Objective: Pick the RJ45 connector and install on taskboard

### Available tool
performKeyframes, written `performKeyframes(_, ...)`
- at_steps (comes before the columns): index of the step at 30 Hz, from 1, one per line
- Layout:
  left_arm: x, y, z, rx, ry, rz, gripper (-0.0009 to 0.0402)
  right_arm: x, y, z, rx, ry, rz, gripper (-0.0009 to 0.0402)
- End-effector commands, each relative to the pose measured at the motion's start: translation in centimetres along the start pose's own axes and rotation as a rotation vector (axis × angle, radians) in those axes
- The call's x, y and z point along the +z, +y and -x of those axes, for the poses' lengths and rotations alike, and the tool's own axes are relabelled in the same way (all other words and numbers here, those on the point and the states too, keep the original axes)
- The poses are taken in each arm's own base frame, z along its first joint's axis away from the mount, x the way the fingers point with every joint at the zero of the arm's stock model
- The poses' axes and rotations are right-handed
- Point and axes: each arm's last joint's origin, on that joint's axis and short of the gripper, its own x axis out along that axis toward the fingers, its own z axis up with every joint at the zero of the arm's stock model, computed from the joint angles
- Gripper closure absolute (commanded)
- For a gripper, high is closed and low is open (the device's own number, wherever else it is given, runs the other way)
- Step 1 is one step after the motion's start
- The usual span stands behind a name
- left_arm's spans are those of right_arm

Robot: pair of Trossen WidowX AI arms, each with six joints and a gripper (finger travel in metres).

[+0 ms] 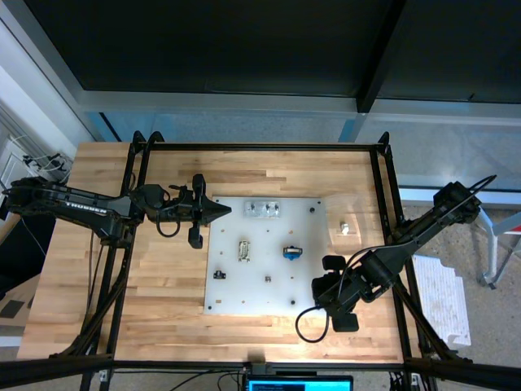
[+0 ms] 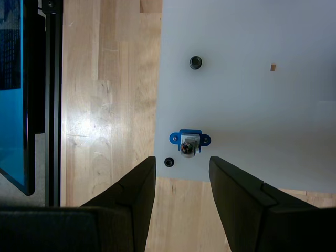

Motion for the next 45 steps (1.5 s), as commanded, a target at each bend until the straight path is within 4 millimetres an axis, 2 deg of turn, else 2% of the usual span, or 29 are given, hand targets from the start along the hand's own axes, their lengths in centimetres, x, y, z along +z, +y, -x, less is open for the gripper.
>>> performKeyframes(1, 0.0, 0.0, 0.0, 0.000, 0.000, 0.000, 0.0393, 0.0, 0.0, 0.0, 0.000, 0.000, 0.001, 0.0254)
performKeyframes(7, 0.0, 0.0, 0.0, 0.000, 0.000, 0.000, 0.0393, -0.4, -0.6, 0.8, -0.018, 0.029, -0.003, 0.0254)
performKeyframes(13, 0.0, 0.0, 0.0, 0.000, 0.000, 0.000, 0.0393, -0.1, -2.7, 2.4, -0.035, 0.007, -0.013, 0.0254)
performKeyframes(17, 0.0, 0.0, 0.0, 0.000, 0.000, 0.000, 0.0393, 0.3, -4.6, 3.6, -0.041, -0.031, -0.014, 0.0254)
performKeyframes(24, 0.0, 0.0, 0.0, 0.000, 0.000, 0.000, 0.0393, 1.2, -9.1, 5.9, -0.105, -0.131, -0.061, 0.0257)
performKeyframes(35, 0.0, 0.0, 0.0, 0.000, 0.000, 0.000, 0.0393, 2.5, -15.0, 8.8, -0.189, -0.333, -0.075, 0.0297)
performKeyframes(41, 0.0, 0.0, 0.0, 0.000, 0.000, 0.000, 0.0393, 3.4, -16.9, 10.0, -0.233, -0.464, -0.052, 0.0329)
performKeyframes(45, 0.0, 0.0, 0.0, 0.000, 0.000, 0.000, 0.0393, 4.2, -17.2, 10.5, -0.219, -0.553, -0.017, 0.0348)
